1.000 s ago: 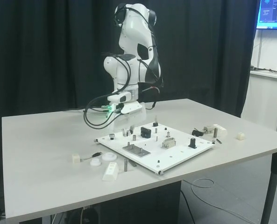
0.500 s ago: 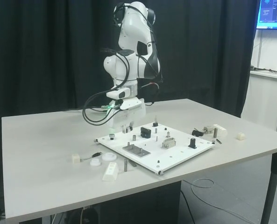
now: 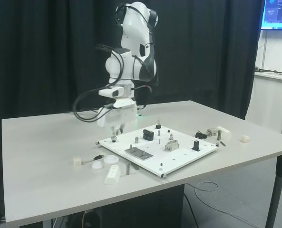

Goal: Place small gear.

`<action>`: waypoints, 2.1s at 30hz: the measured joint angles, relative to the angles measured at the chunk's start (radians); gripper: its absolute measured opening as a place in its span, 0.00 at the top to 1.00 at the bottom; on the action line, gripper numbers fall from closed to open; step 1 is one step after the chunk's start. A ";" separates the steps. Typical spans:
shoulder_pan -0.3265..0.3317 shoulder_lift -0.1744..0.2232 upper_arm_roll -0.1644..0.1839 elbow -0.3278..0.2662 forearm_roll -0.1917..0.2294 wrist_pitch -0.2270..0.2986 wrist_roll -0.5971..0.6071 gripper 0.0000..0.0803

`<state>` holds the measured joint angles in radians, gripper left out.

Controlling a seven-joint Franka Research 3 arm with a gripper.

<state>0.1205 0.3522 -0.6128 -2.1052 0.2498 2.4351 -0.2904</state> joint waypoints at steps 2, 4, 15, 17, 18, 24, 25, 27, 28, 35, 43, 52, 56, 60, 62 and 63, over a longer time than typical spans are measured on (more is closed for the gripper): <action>-0.013 0.019 -0.003 0.015 0.000 0.023 -0.026 0.75; -0.029 0.043 -0.004 0.034 0.002 0.043 -0.049 0.75; -0.130 0.213 0.029 0.212 0.082 0.062 -0.168 0.75; -0.151 0.242 0.041 0.248 0.095 0.058 -0.182 0.75; -0.162 0.256 0.048 0.266 0.100 0.053 -0.189 0.75; -0.227 0.321 0.090 0.367 0.111 0.011 -0.209 0.75; -0.235 0.329 0.096 0.381 0.111 0.003 -0.210 0.75; -0.254 0.345 0.109 0.410 0.112 -0.016 -0.213 0.75; -0.262 0.352 0.114 0.423 0.112 -0.025 -0.214 0.75; -0.301 0.395 0.145 0.496 0.130 -0.068 -0.226 0.75; -0.310 0.452 0.154 0.554 0.166 -0.076 -0.228 0.75; -0.310 0.503 0.154 0.603 0.185 -0.088 -0.228 0.75; -0.311 0.515 0.154 0.614 0.192 -0.090 -0.228 0.75; -0.313 0.522 0.154 0.621 0.192 -0.093 -0.227 0.75; -0.313 0.522 0.153 0.623 0.192 -0.097 -0.226 0.54; -0.314 0.522 0.152 0.625 0.192 -0.102 -0.226 0.54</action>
<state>-0.1930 0.8740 -0.4612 -1.4800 0.4418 2.3334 -0.5166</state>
